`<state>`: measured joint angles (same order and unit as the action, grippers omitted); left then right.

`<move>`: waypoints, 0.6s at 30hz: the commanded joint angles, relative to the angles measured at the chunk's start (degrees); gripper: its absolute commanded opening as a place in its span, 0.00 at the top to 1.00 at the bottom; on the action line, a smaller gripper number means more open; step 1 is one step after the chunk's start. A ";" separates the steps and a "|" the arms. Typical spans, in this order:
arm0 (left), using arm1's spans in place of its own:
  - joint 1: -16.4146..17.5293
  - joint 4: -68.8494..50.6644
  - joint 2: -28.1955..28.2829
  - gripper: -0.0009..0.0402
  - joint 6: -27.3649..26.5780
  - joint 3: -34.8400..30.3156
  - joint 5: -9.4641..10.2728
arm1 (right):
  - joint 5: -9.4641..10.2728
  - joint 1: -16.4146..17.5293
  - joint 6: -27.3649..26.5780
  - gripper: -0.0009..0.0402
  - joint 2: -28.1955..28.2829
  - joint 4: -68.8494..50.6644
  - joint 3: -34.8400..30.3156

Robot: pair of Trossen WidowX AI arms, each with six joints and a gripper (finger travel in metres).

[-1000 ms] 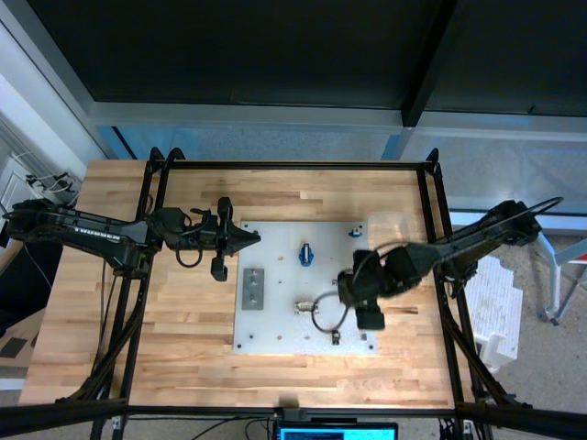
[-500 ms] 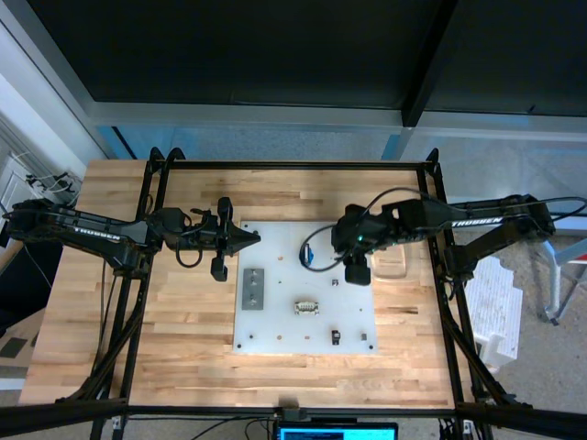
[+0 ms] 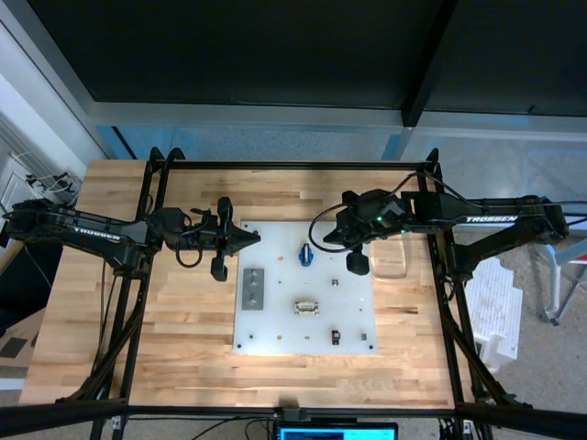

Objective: Pick the 16mm bar and install on taskboard

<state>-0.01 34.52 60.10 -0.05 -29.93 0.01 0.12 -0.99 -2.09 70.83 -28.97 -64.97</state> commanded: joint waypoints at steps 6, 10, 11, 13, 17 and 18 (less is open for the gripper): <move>0.02 0.02 0.00 0.98 0.00 -0.02 0.00 | 0.39 -0.63 -0.76 0.98 -3.76 11.67 6.05; 0.00 0.02 0.00 0.98 0.00 -0.02 0.00 | 1.49 -1.07 -0.66 0.98 -5.40 19.15 9.42; 0.02 0.02 0.00 0.98 0.00 -0.02 0.00 | 1.49 -1.20 -0.33 0.98 -5.92 21.22 10.51; 0.00 0.02 0.00 0.98 0.00 -0.02 0.00 | 1.51 -1.51 0.24 0.98 -6.78 26.05 13.05; 0.02 0.02 0.00 0.98 0.00 -0.02 0.00 | 1.70 -1.53 1.90 0.98 -7.96 34.29 17.53; 0.02 0.02 0.00 0.98 0.00 -0.02 0.00 | 2.36 -1.53 2.05 0.98 -8.26 36.02 18.40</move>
